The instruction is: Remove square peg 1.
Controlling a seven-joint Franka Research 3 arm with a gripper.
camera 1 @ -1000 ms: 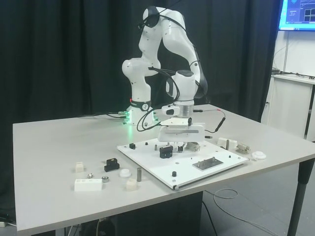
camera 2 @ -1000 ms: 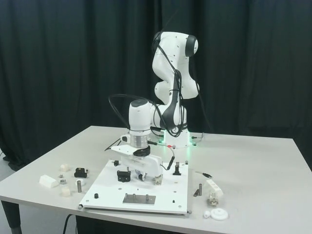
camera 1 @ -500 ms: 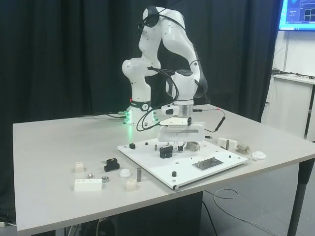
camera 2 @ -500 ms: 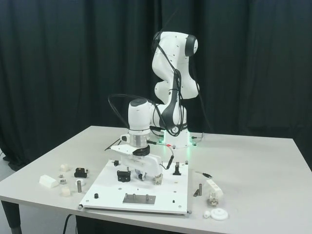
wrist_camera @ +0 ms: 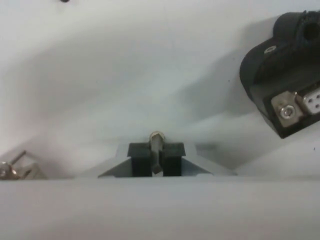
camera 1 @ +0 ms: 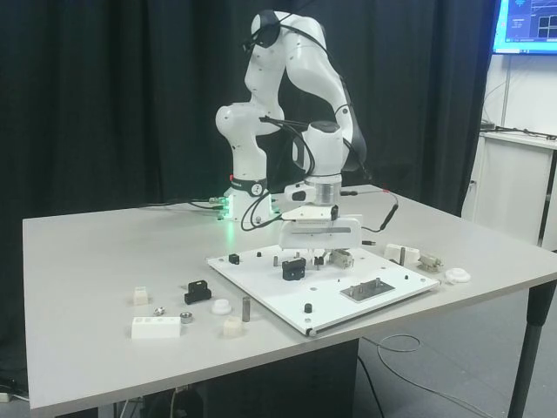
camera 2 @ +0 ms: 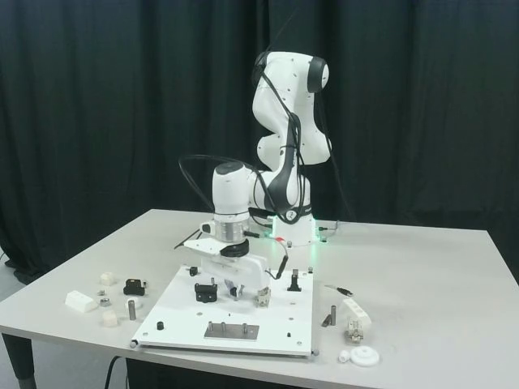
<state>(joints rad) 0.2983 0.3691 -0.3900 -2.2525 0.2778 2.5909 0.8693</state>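
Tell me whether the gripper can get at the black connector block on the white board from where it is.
Probably yes: the gripper hangs low beside the black connector block on the white board, with nothing visible standing between them.

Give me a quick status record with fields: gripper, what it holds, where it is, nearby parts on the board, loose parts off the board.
gripper: gripper shut on a thin peg
position: low over the white board, near its middle
beside gripper: black connector block on the board
also on board: grey plate with two upright pins, near the front edge
off board: white block, black bracket, white gear, all on the grey table
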